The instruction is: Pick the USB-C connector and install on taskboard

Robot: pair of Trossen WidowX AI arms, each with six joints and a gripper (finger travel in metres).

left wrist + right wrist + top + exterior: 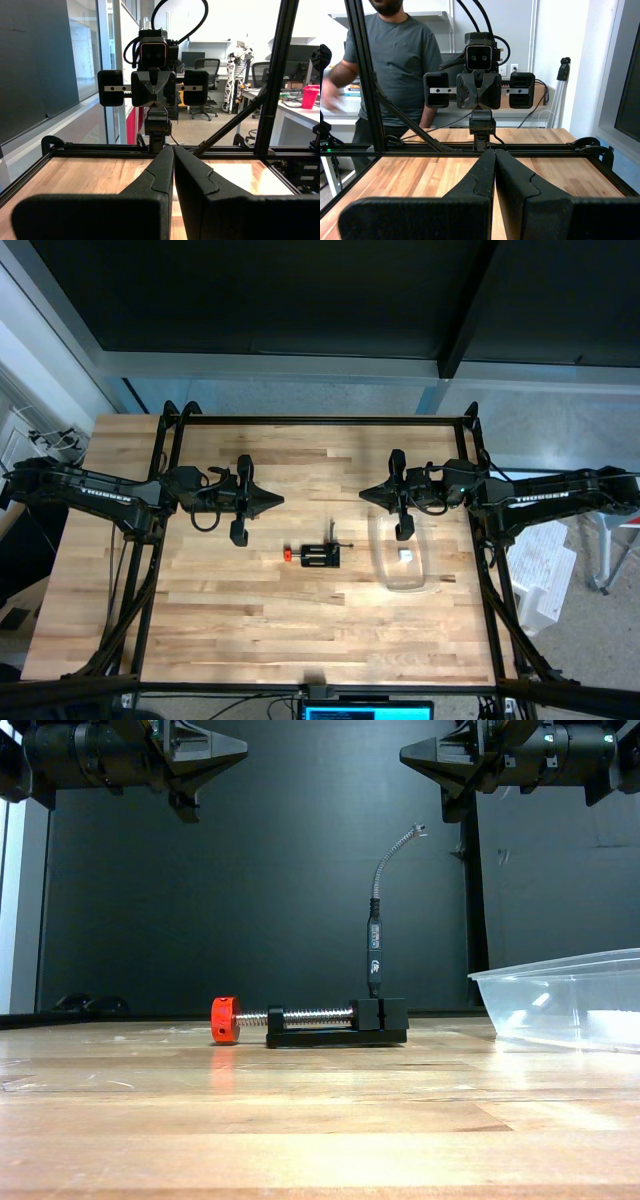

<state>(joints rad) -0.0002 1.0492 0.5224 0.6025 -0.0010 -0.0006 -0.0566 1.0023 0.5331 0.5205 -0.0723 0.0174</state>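
Grey-black and thin as a stick, the USB-C plug (374, 955) stands upright out of one end of the black block (383, 1020) near the middle of the table, with a springy metal cable stub (379, 870) curving up from its top. It looks seated in the block already, though I cannot see the socket itself. I judge it light, stiff along its short body and slick-sided, and the stub bendy. So I would take it by the flat sides of the body, low and square, never by the stub, and press straight down along its length. A sideways lean could bend it or tip the small block, which nothing seems to hold down. The block's orange knob (226, 1020) sits at the opposite end on a threaded rod. My left gripper (276, 501) hangs high over the table left of the block, fingers pressed together on nothing; my right gripper (364, 494) mirrors it on the right, likewise closed and empty. A clear tray (540, 1010) lies near the block on the right with a small white square (404, 554) in it. The table (250, 620) is pale jointed wood, smooth and a little scuffed, fenced by a black frame (320, 421); past it stands a man in a grey shirt (395, 55).
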